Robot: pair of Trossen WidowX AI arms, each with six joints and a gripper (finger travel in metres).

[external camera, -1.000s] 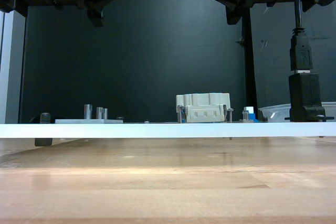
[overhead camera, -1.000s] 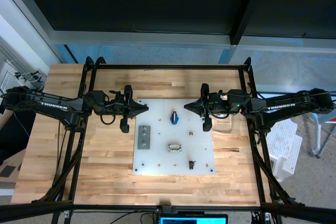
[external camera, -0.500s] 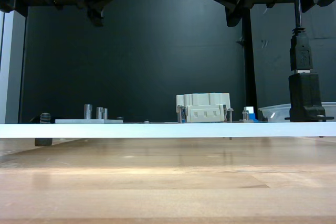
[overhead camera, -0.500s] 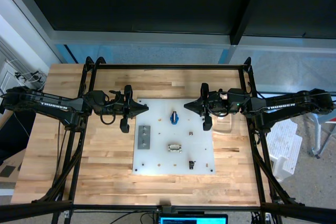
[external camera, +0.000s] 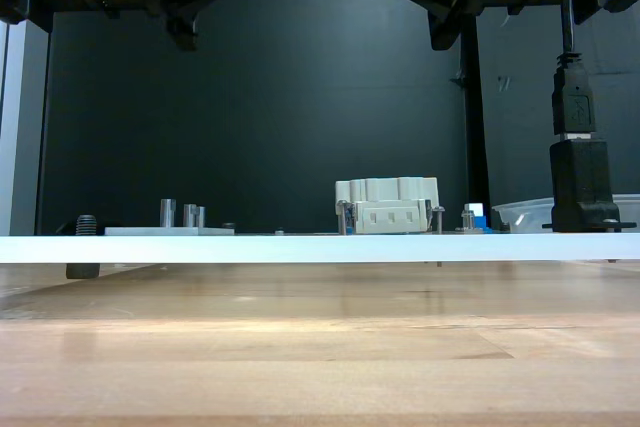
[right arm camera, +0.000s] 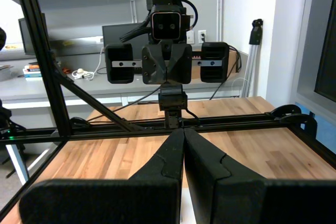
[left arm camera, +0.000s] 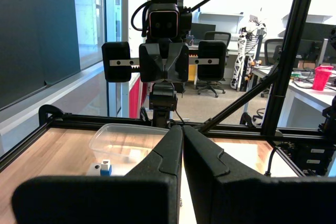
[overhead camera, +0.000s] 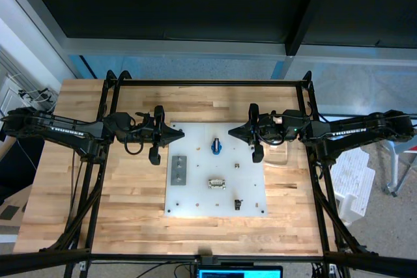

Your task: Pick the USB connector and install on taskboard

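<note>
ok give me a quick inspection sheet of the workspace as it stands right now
surface: wooden table, with the taskboard lying flat mid-table.
job's things: USB connector stands upright in the black socket at the board's near right. It looks plugged in, but how fully it is seated cannot be told.
clutter: clear plastic tray beside the board's right edge.
grippers: left gripper and right gripper hover high over the board's far edge, jaws shut, holding nothing.
cables: black lead rises from the connector, out of the low view.
surroundings: black frame around the table; screen at the near edge.
</note>
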